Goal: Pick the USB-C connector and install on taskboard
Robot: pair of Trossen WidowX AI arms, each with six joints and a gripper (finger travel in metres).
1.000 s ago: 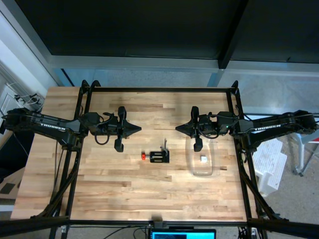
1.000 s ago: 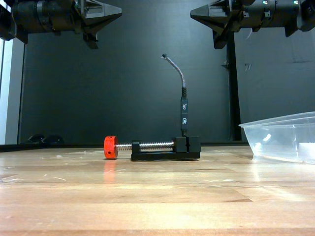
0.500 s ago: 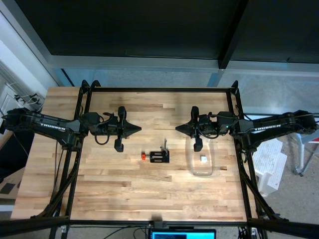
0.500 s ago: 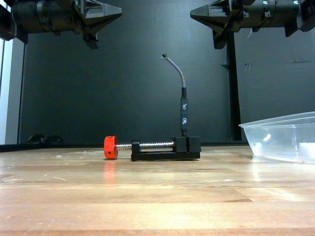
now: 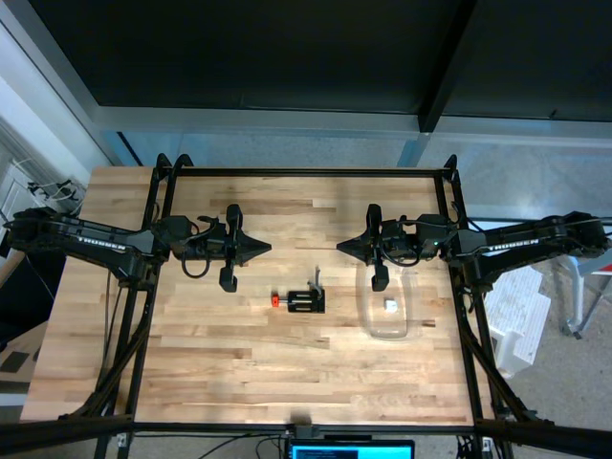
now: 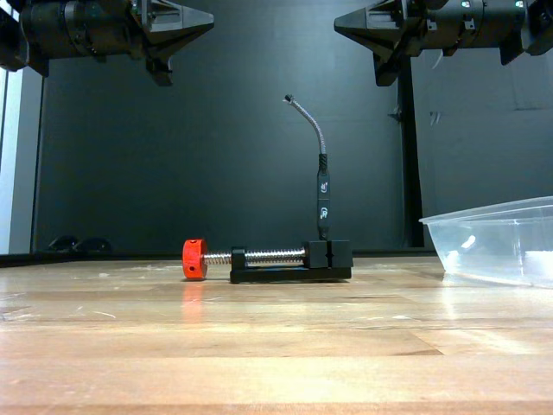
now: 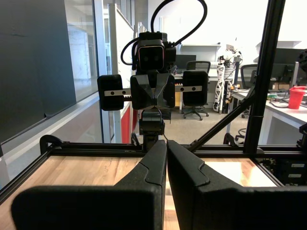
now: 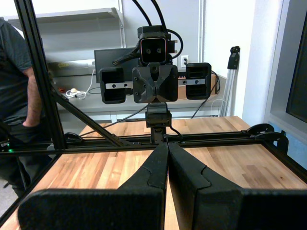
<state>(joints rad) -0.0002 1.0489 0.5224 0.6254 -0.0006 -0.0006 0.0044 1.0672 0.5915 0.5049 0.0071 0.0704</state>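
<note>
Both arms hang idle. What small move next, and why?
Probably open the right pincer and dip it toward the tray, the likeliest place for the unseen connector: it and the left pincer both hang shut, high over the table.

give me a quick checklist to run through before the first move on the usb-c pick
1. USB-C connector located: cannot tell. No view shows it plainly; the clear tray shows only a small white piece.
2. The taskboard lies flat on the table, between the arms: ok.
3. The left gripper hangs high, shut and empty, off to the taskboard's side: ok.
4. The right gripper hangs high on the tray's side, shut; it must open before any pick: not ok.
5. Clearance: both grippers hang above the upright cable stub on the taskboard: ok.
</note>
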